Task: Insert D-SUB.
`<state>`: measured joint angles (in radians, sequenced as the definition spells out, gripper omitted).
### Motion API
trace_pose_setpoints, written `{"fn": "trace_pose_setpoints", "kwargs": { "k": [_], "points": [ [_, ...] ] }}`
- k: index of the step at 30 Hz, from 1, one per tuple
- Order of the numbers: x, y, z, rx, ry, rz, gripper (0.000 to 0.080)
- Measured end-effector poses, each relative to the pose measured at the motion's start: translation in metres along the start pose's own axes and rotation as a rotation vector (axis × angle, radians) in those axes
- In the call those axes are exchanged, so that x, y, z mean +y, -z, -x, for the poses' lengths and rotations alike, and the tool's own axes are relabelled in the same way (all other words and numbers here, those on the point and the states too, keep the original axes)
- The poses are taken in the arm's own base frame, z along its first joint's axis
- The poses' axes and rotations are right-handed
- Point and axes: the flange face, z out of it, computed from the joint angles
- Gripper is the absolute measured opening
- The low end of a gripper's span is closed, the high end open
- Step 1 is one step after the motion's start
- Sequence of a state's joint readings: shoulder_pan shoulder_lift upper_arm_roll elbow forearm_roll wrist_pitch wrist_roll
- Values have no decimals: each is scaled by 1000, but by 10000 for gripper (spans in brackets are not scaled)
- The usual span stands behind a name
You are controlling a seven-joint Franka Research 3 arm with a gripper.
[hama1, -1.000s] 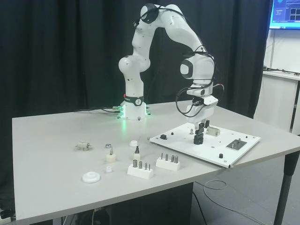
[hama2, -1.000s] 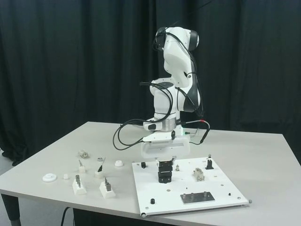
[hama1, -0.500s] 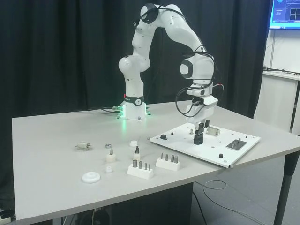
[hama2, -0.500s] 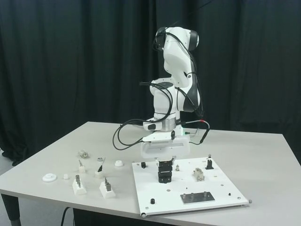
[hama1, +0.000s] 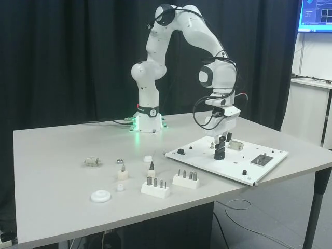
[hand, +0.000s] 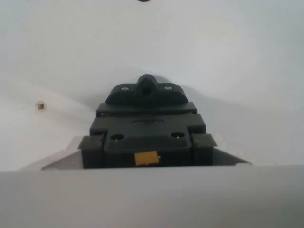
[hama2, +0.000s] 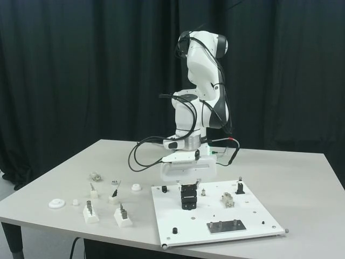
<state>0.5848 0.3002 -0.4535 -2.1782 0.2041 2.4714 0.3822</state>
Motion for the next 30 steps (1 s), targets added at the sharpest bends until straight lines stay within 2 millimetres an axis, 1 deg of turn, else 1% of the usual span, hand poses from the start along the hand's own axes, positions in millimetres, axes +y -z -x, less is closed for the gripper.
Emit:
{"fn": "trace_pose_setpoints", "kwargs": {
  "k": [8, 13, 30],
  "points": [
    [-1, 0, 0, 1, -12, -1, 383],
    [-1, -4, 2, 9, -18, -2, 383],
    [-1, -3, 3, 14, -19, -5, 383]
  ]
}}
